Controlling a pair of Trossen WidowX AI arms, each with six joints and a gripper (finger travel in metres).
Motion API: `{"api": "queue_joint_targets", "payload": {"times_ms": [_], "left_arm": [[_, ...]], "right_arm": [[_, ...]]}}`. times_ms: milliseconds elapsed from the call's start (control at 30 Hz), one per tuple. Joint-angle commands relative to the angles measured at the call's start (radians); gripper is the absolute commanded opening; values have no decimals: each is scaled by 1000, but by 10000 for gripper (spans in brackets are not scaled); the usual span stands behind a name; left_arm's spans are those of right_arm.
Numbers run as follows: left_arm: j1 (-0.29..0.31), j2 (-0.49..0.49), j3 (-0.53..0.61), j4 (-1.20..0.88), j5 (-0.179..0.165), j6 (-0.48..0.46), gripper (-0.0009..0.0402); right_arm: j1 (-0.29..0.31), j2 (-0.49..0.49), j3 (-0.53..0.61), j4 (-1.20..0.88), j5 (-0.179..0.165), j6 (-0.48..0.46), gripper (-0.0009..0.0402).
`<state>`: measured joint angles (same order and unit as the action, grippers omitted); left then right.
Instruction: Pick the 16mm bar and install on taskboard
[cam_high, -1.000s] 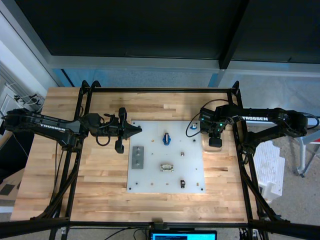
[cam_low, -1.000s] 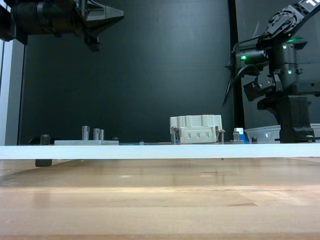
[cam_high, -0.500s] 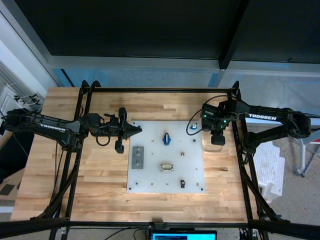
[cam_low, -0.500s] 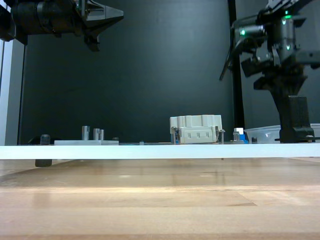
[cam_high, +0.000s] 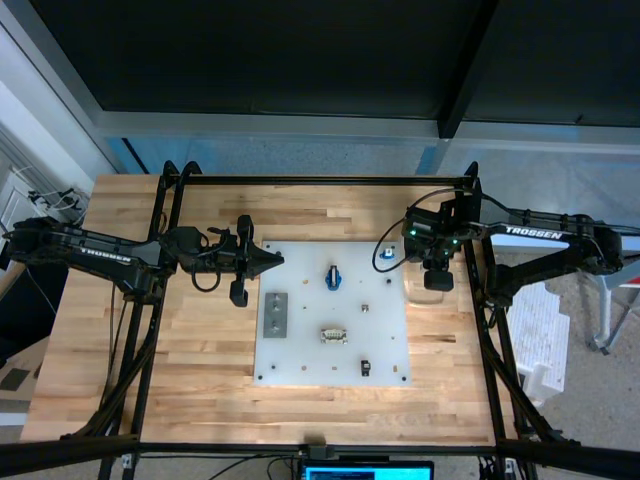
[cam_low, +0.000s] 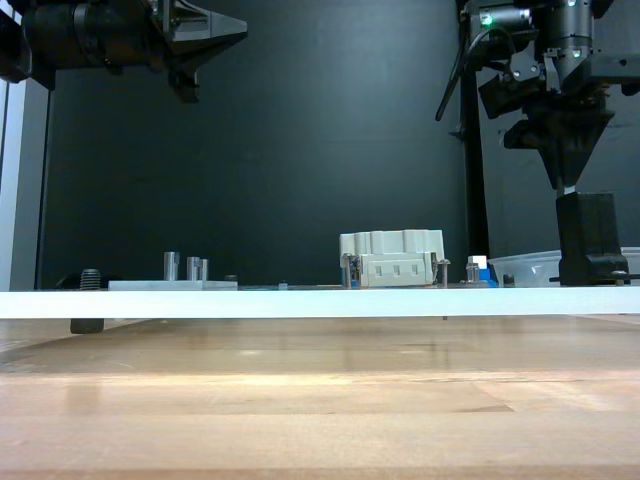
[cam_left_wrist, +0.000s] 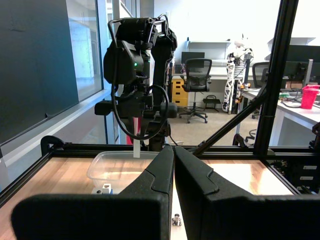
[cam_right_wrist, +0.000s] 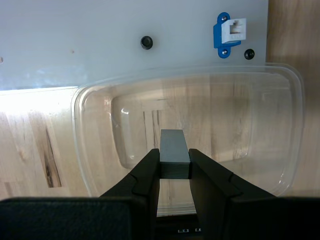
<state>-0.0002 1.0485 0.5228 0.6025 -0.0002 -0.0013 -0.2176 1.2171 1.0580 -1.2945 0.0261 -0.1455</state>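
My right gripper (cam_right_wrist: 174, 163) is shut on the 16mm bar (cam_right_wrist: 174, 148), a short grey piece sticking out between its fingers. It hangs above the clear plastic tub (cam_right_wrist: 260, 125) just off the taskboard's right edge. In the high view the right gripper (cam_high: 437, 276) is over that tub (cam_high: 424, 292). In the left wrist view the bar (cam_left_wrist: 136, 148) shows as a pale sliver under the right arm. The white taskboard (cam_high: 300, 355) lies mid-table. My left gripper (cam_high: 274, 258) hovers high by the board's far left corner, shut on nothing.
The board carries a grey two-hole block (cam_high: 274, 314), a blue piece (cam_high: 333, 277), a beige connector (cam_high: 334, 336) and a small black component (cam_high: 367, 367). A blue-framed socket (cam_right_wrist: 228, 31) sits near the tub. Black frame rails border the table.
The right gripper has risen straight up from the tub with the bar held in it, and shifted slightly rightward. The left arm has not moved.
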Motion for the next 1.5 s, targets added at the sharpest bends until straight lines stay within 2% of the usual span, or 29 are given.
{"api": "queue_joint_targets", "payload": {"times_ms": [33, 333, 833, 1033, 1500], "left_arm": [[0, 0, 0, 0, 0, 0, 0], [0, 0, 0, 0, 0, 0, 0], [0, 0, 0, 0, 0, 0, 0], [0, 0, 0, 0, 0, 0, 0], [0, 0, 0, 0, 0, 0, 0]], "right_arm": [[82, 2, 1, 1, 35, 67, 7], [248, 23, 32, -6, 34, 252, 7], [494, 187, 134, 10, 32, 489, 7], [559, 247, 165, 35, 33, 562, 7], [693, 387, 256, 82, 33, 658, 7]]}}
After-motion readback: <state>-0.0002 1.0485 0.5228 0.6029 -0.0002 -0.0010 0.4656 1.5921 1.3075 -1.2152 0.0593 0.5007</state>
